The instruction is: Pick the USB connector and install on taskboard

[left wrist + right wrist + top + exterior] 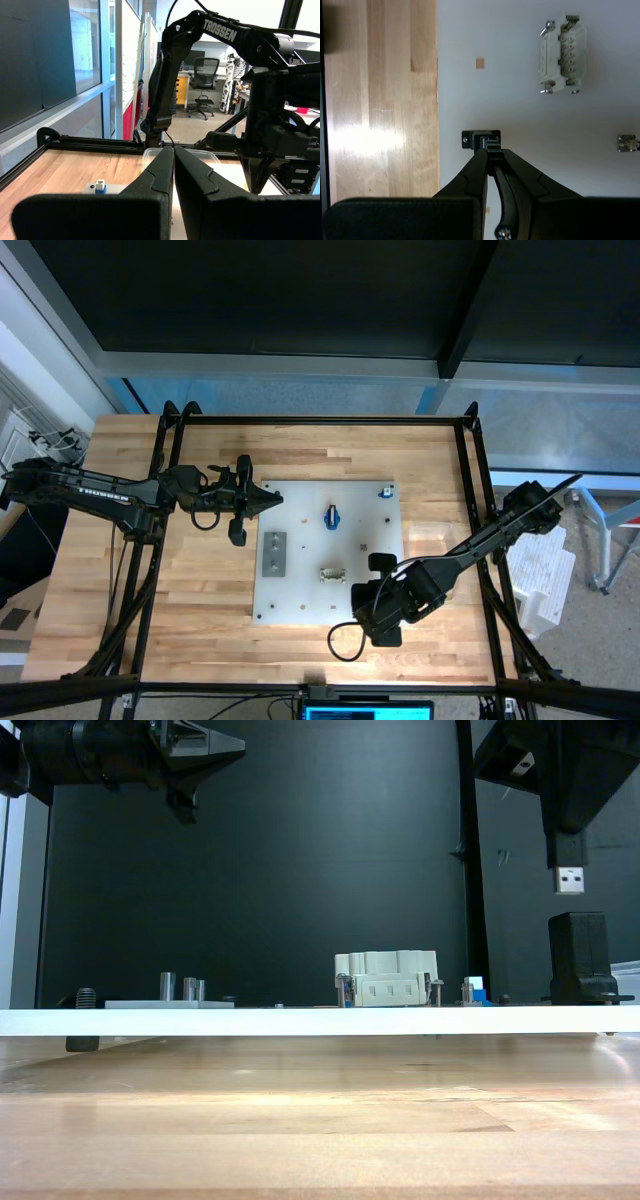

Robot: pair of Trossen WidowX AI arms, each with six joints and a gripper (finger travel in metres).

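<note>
Low view serves us best here: the USB connector (569,872) hangs metal end down, above the black receptacle (580,958) and not touching it; the receptacle stands on the taskboard (300,1021) towards its right side, well apart from the beige socket (387,978). The right hand (492,156) is clamped on the plug's dark body, with the cable running back between its fingers; the left hand (173,162) is parked high over the board's left edge, fingers pressed together and holding nothing. We judge the step in hand to be the insertion itself (picking looks done); doing it well means settling alignment before any descent. From the low view the plug seems to sit a little left of the receptacle's middle, and the right wrist view also suggests a slight offset, so we would nudge sideways first; we would then keep the plug upright and lower it slowly and straight. If it meets resistance we would stop and re-centre, not push; a tilted entry could jam the plug or twist it in the grip.
</note>
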